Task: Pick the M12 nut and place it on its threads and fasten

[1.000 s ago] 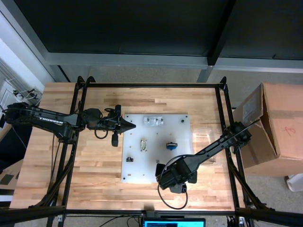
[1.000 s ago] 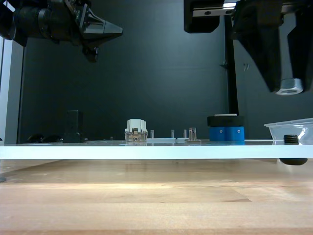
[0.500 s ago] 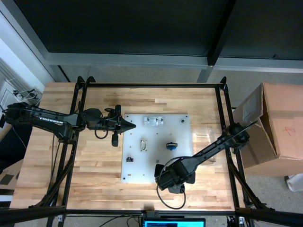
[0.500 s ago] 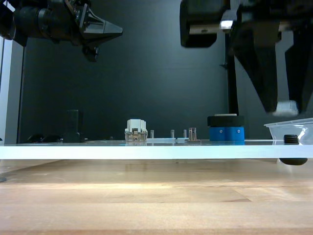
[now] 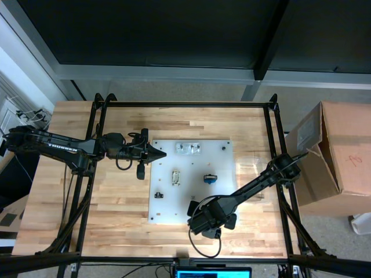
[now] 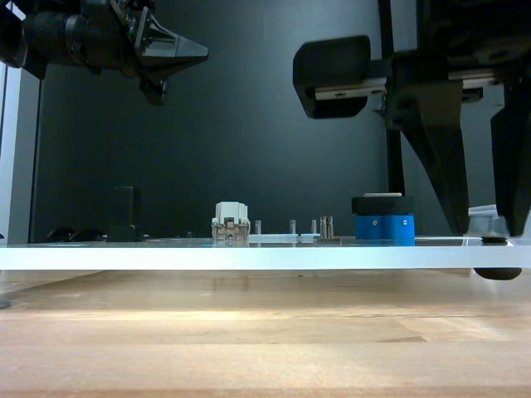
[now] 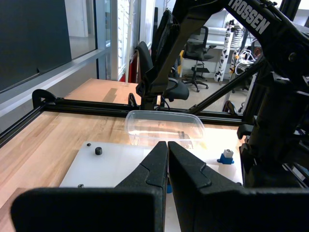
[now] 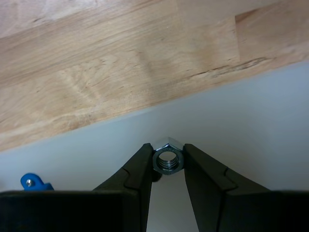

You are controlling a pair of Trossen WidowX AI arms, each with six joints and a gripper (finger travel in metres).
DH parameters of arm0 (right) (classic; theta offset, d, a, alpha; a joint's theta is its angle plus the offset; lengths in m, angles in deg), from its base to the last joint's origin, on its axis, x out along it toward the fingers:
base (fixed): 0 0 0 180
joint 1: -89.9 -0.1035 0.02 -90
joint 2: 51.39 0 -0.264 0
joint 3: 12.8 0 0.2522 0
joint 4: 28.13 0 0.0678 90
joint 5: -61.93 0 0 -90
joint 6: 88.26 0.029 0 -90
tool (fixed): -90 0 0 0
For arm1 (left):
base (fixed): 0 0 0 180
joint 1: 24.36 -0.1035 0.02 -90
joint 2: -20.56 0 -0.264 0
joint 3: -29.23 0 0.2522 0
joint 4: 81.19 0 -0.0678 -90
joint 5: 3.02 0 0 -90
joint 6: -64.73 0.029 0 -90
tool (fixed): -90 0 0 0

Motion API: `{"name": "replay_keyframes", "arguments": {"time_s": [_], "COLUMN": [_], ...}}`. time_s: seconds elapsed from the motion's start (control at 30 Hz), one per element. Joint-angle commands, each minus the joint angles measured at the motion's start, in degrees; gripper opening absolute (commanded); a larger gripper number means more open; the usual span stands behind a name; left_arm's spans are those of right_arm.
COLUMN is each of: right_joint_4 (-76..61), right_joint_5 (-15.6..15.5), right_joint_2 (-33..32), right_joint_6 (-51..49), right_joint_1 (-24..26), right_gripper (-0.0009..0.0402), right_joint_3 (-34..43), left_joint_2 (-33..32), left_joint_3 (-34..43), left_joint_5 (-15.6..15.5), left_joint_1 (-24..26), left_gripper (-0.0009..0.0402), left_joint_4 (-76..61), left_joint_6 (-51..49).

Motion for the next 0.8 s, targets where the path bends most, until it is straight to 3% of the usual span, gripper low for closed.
{"name": "replay_keyframes", "arguments": {"time_s": [0.03,0.8], "right_joint_4": [0.28,0.94], "right_joint_5": [0.09,0.17], "right_joint_2": [-0.50,-0.72], "right_joint_6": [1.86,29.57], "right_joint_1": [0.09,0.48], "right_gripper": [0.0000,0.0000], "right_joint_3": [0.00,0.00], "left_joint_2": [-0.02,-0.02], "left_joint_3": [0.00,0.00], "left_joint_5": [0.00,0.00], "left_joint_1": [-0.02,-0.02], "left_gripper": [0.0000,0.0000], "left_joint_4": [0.00,0.00], "left_joint_6": [0.02,0.02]}}
